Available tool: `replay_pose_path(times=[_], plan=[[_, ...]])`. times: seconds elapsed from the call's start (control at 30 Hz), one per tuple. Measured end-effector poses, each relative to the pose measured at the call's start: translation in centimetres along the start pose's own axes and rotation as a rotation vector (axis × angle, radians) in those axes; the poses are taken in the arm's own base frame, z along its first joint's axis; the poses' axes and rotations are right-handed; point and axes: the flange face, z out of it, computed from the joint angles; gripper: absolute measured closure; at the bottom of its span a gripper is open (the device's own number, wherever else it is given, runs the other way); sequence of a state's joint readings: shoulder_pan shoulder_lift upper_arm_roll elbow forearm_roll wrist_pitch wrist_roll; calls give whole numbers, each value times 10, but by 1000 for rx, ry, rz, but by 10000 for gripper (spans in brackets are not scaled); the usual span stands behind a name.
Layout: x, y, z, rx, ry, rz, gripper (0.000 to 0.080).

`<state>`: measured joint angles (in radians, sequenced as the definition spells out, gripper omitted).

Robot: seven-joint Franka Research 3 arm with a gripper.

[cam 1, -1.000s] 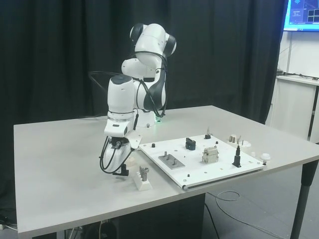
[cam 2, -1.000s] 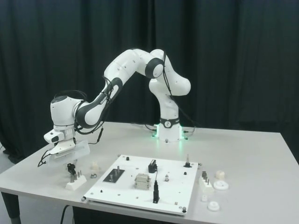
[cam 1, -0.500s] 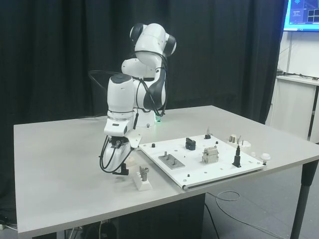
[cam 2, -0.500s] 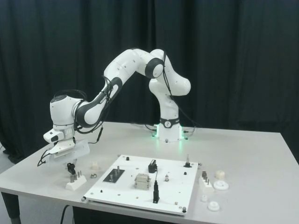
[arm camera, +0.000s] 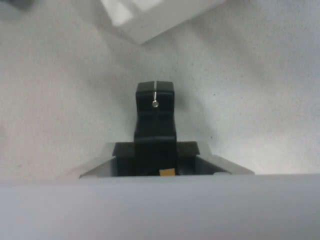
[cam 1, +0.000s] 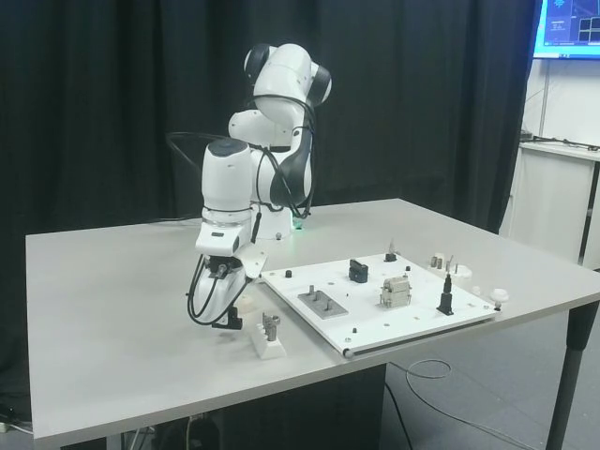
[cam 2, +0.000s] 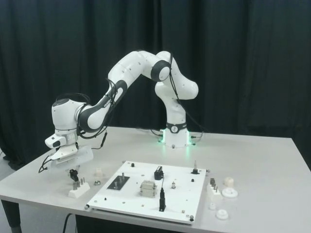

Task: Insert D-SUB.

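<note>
I have the gripper (cam 1: 229, 321) hanging low over the bench (cam 1: 112, 309), just beside the small white holder block (cam 1: 267, 345) near the front edge. In the wrist view a black D-SUB plug (arm camera: 155, 117) sits pinched between the fingers, its long axis running straight down out of the grip toward the bench surface below it. The block's metal pins stand free next to the plug, so I judge it is already lifted out of its stand.

What matters for the coming move is direction: the white assembly board (cam 1: 375, 309) lies off to the side of the gripper, toward the bench's far end, and the grey D-SUB socket (cam 1: 396, 292) stands on it near the middle, well apart from the plug. I cannot tell the socket's exact orientation from here, so matching the plug's long side to it needs care.

Between plug and socket stand the grey plate with pegs (cam 1: 322, 304) and a black part (cam 1: 357, 271); I would travel above them. Open bench lies behind the arm.
</note>
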<state>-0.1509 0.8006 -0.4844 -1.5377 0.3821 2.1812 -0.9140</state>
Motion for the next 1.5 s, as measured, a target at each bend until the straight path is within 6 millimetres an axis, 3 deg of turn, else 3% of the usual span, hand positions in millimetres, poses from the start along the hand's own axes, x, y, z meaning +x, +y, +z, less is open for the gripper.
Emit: replay_pose_path(times=[0.43, 0.83, 1.5], plan=[[1, 0, -5, 5, -1, 12, 649], [-4, -5, -23, 54, -22, 70, 649], [-17, -39, -57, 159, -101, 334, 649]])
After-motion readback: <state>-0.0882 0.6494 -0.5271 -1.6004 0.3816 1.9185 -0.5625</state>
